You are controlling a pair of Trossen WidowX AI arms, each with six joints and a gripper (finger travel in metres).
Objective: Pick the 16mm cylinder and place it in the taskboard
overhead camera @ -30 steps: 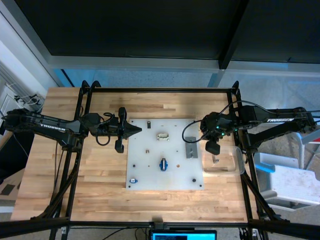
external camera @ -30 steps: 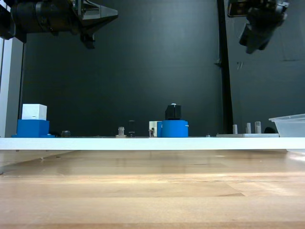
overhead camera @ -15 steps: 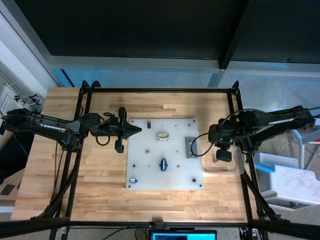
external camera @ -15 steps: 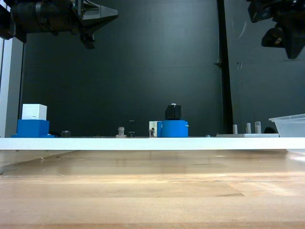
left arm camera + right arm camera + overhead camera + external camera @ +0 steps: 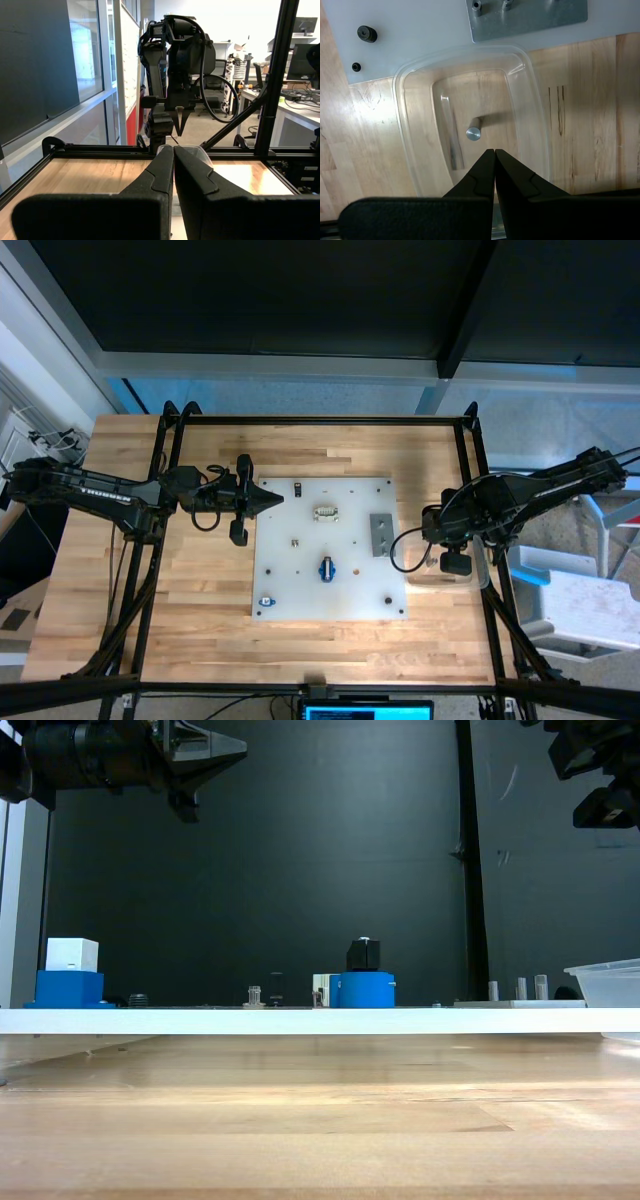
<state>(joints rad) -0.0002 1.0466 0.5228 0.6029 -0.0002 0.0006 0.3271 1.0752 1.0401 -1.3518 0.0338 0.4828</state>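
16mm cylinder (image 5: pixel 473 132) in tray (image 5: pixel 396 95), right end effector (image 5: pixel 494 151) above, left end effector (image 5: pixel 173 148) level aloft; both pressed together

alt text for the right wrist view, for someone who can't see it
The right hand, shut, hangs above a clear plastic tray that holds the 16mm cylinder, on the wooden table beside the white taskboard and its grey metal block. The left hand is out of this view, parked shut over the taskboard's left edge.

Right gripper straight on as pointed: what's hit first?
Likely the clear tray floor beside the 16mm cylinder, depth unclear; right gripper is above it, shut; left gripper shut, high near the taskboard.
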